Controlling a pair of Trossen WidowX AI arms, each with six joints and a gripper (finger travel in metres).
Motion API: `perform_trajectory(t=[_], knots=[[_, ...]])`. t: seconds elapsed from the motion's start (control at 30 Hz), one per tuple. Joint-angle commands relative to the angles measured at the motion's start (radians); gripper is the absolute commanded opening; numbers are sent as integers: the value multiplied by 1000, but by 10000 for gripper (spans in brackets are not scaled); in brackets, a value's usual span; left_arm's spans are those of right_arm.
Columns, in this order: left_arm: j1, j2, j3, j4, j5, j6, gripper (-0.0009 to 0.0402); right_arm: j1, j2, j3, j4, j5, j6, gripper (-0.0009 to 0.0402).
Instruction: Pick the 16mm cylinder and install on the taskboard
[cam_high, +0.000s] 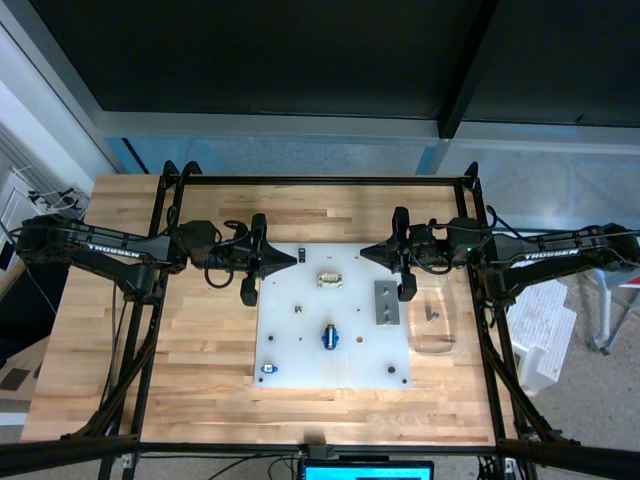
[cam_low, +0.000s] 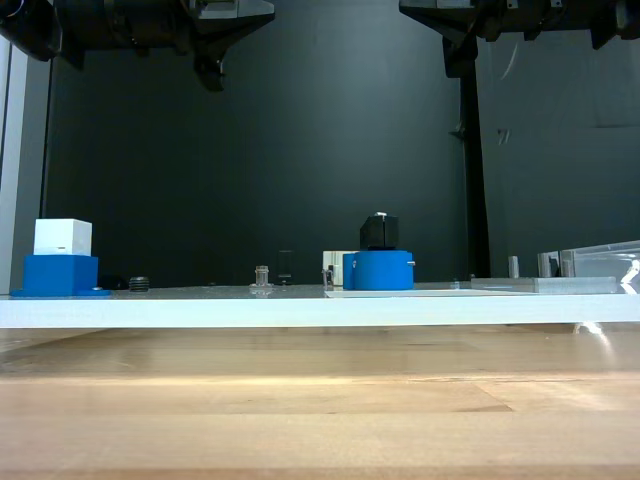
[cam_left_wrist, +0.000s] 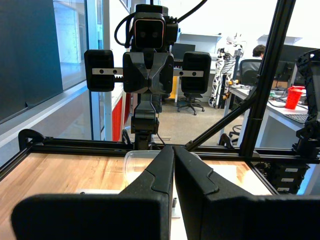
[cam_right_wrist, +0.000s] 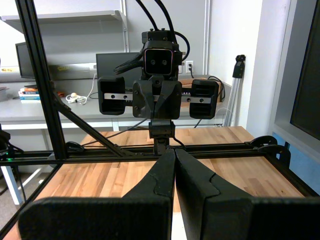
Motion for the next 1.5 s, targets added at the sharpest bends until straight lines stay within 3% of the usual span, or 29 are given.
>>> perform_trajectory(t=[0.03,0.87,0.9,1.03,1.1,1.33,1.5], knots=[[0,0,0,0,0,0,0,0,0,0,0,0,0,0],[0,0,0,0,0,0,0,1,0,0,-5,-1,3,0],[0,0,0,1,0,0,0,1,-4,0,-18,-7,8,0],[0,0,0,0,0,0,0,2,-13,28,-126,-111,21,0],[0,0,0,1,0,0,0,10,-14,54,-220,-123,21,0],[0,0,0,0,0,0,0,23,-15,147,-613,-114,46,0],[0,0,0,0,0,0,0,45,-15,187,-819,-22,55,0]])
